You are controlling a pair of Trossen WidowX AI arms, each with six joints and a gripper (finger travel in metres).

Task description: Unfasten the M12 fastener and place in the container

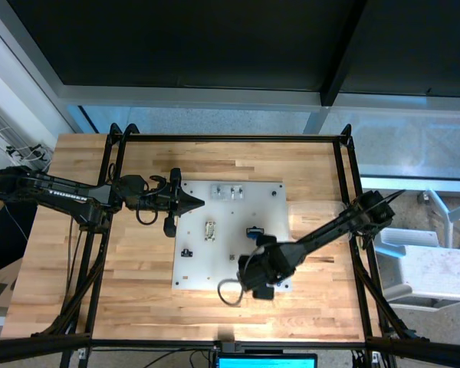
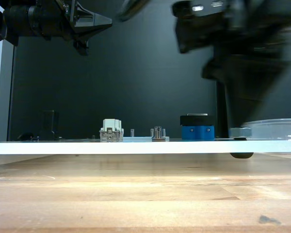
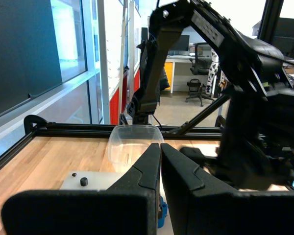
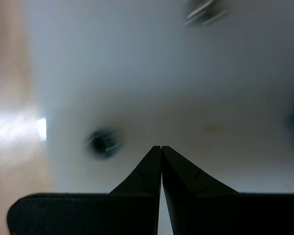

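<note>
My right gripper (image 1: 265, 290) points down at the white board's (image 1: 215, 264) near right edge, and its fingers (image 4: 160, 147) are shut tip to tip with nothing between them. A small silver fastener (image 2: 240, 132) sits at board level at the foot of those fingers, seemingly on its stud. In the right wrist view a blurred dark round piece (image 4: 104, 142) lies on the board beside the tips, apart from them. The clear container (image 1: 307, 211) (image 2: 276, 127) (image 3: 132, 139) stands right of the board. I see nothing in it. My left gripper (image 1: 198, 203) (image 3: 160, 145) hovers shut over the board's far left edge.
A blue block connector (image 2: 197, 130) (image 1: 254, 230) stands just left of the right gripper. A grey connector (image 2: 111, 132) (image 1: 210, 230) and a silver post (image 2: 158, 132) stand mid-board. A cable loop (image 1: 228, 293) hangs at the board's near edge. Black frame rails (image 1: 351, 199) border the table.
</note>
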